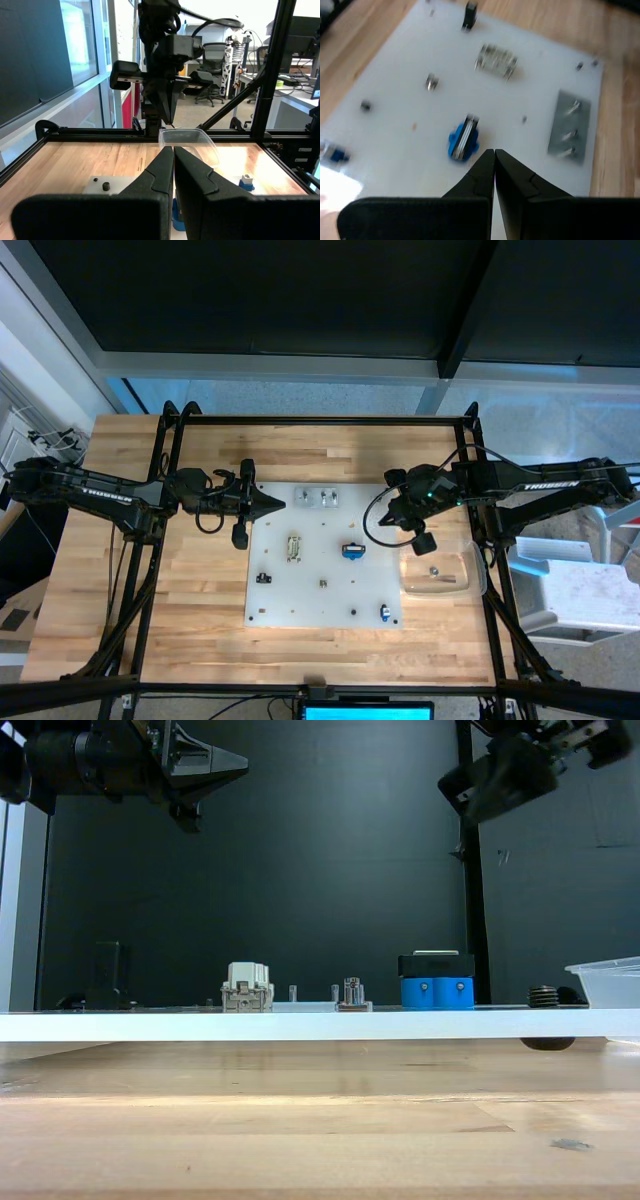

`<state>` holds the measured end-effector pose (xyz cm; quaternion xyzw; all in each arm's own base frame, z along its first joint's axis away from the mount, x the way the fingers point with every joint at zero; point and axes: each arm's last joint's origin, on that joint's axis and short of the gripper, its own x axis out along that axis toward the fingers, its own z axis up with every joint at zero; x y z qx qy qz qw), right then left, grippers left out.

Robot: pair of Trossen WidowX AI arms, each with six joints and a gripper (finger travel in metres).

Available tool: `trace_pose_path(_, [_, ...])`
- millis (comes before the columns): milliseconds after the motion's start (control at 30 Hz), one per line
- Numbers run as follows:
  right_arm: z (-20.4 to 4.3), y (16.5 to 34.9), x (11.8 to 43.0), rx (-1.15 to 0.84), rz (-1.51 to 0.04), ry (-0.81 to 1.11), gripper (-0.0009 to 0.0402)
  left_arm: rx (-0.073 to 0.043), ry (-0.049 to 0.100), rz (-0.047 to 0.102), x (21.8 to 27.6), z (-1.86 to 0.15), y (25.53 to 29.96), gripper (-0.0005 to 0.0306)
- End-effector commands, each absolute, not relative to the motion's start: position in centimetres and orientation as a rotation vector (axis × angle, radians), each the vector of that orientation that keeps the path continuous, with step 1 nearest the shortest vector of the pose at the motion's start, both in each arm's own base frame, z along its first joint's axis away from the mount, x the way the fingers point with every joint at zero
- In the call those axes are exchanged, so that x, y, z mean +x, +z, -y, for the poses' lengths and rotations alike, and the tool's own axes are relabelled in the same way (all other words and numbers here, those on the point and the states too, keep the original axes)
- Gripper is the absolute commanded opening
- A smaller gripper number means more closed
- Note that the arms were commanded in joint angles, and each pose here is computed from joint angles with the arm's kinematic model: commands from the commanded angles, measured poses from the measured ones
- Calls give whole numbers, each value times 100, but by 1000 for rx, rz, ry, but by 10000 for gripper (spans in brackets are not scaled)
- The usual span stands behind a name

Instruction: Pick the M12 fastener and fasten on the M12 threads

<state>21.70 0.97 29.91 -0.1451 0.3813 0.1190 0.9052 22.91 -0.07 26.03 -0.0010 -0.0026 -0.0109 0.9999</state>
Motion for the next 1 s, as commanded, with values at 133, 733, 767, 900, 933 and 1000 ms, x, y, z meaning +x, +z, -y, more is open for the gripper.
trace_pose_path(133, [-98, 2962, 2043, -370, -935, 312, 0, -2, -22, 5, 2292, 7, 2602, 0])
trace_pose_path(733, [-369, 2758, 1803, -717, -1304, 650, 0, -2, -22, 5, 2292, 6, 2602, 0])
trace_pose_path(767, [-391, 2744, 1794, -740, -1322, 676, 0, -2, -22, 5, 2292, 6, 2602, 0])
trace_pose_path(900, [-488, 2704, 1780, -860, -1326, 813, 0, -2, -22, 5, 2292, 7, 2602, 0])
trace_pose_path(933, [-516, 2700, 1775, -898, -1313, 852, 0, -2, -22, 5, 2292, 7, 2602, 0])
trace_pose_path(1000, [-569, 2694, 1770, -958, -1286, 910, 0, -2, -22, 5, 2292, 6, 2602, 0])
